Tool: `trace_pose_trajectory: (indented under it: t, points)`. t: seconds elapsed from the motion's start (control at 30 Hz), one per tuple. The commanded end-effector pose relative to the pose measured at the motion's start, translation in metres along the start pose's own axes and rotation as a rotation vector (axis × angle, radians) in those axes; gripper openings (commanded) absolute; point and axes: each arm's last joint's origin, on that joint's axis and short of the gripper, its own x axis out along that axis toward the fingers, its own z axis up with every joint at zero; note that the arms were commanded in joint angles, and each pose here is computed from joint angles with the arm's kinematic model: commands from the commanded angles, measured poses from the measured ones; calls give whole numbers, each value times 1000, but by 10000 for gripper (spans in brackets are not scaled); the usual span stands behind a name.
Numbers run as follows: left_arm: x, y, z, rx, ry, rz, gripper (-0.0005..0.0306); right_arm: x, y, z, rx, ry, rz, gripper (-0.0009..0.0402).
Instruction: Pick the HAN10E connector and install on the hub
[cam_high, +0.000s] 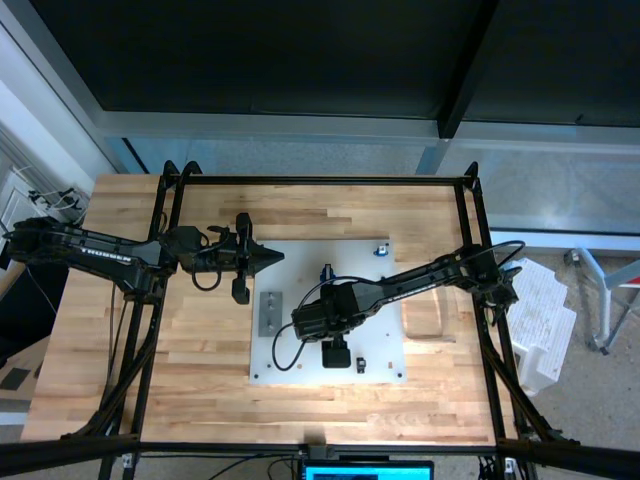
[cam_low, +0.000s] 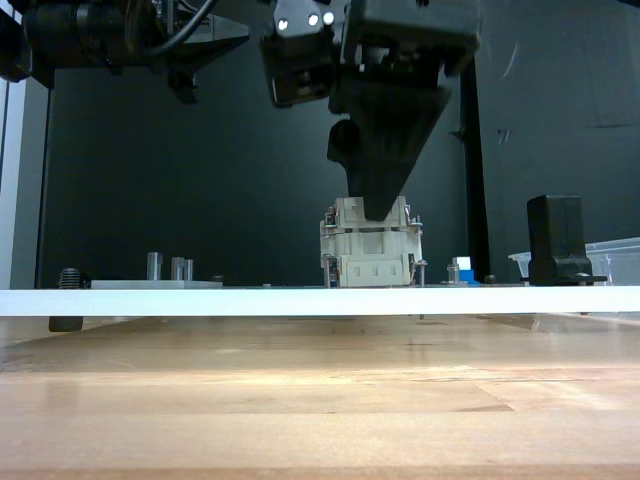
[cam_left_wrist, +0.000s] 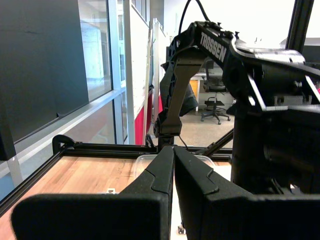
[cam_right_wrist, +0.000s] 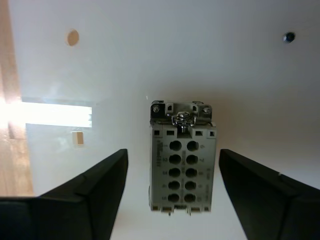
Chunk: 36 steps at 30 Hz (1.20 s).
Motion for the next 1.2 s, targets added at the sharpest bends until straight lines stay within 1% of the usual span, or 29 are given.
trace_pose_trajectory:
  t: [0.03, 0.17, 0.23, 0.4, 0.5, 0.63, 0.73, 0.83, 1.0, 1.13, 1.2]
  points:
    - [0, 0, 0, 0, -1, 0, 0, -11, 0, -2, 0, -17, 1, 287]
    - [0, 0, 0, 0, -1, 0, 0, -21, -1, -6, -3, -30, 3, 291]
    - [0, 0, 0, 0, -1, 0, 0, -27, -2, -10, -3, -41, -2, 290]
    - [0, 0, 0, 0, -1, 0, 0, -32, -6, -23, -3, -66, 5, 291]
    - [0, 0, 0, 0, -1, 0, 0, -34, -8, -33, -2, -88, 11, 291]
    - [0, 0, 0, 0, -1, 0, 0, -37, -10, -47, -3, -120, 27, 291]
    - [0, 0, 0, 0, -1, 0, 0, -39, -12, -56, -5, -141, 32, 291]
    - [0, 0, 0, 0, -1, 0, 0, -40, -13, -63, -4, -162, 37, 291]
    - [0, 0, 0, 0, -1, 0, 0, -40, -14, -67, -5, -166, 38, 289]
    - [0, 0, 0, 0, -1, 0, 0, -46, -16, -70, -30, -188, 39, 274]
    - [0, 0, 0, 0, -1, 0, 0, -53, -22, -75, -30, -239, 33, 259]
